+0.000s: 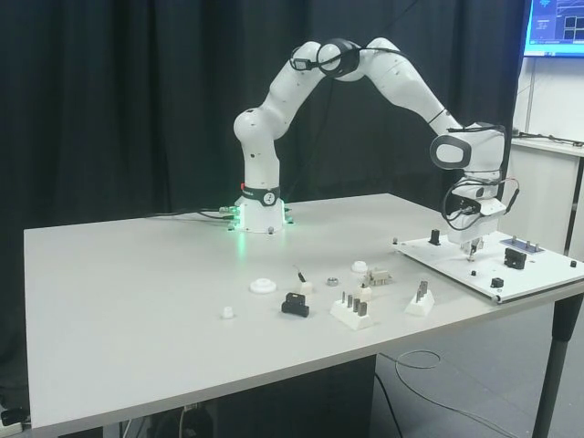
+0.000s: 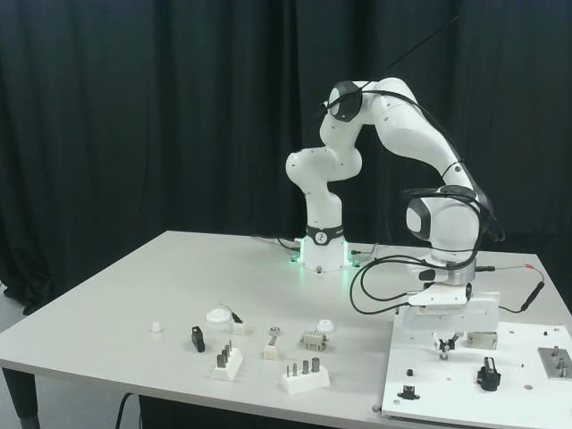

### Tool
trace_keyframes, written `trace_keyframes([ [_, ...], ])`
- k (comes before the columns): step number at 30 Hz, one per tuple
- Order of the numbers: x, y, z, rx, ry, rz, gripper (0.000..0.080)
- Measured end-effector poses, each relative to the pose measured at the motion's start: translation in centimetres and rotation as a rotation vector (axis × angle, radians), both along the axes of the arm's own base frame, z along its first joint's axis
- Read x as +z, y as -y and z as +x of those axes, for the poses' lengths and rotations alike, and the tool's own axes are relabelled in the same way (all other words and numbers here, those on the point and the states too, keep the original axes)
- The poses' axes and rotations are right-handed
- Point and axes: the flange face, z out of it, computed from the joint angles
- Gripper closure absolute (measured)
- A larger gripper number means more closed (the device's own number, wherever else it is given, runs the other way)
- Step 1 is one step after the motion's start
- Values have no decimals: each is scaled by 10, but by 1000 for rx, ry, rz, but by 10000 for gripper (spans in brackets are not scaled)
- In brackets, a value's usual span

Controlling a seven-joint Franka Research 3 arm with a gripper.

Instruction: Insert BNC.

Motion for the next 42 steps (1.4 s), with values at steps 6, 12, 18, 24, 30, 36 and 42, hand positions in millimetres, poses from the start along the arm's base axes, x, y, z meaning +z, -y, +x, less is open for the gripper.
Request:
trace_keyframes([
  [6, 0, 2, 2, -4, 3, -3, 676],
  [12, -3, 3, 4, -5, 4, -6, 676],
  [18, -3, 2, 5, -4, 2, -8, 676],
  [24, -3, 1, 6, -4, -5, -12, 676],
  [30, -3, 1, 6, 4, -8, -17, 676],
  [36, -3, 0, 6, 48, -9, -22, 676],
  [42, -3, 0, 7, 95, -11, -22, 676],
])
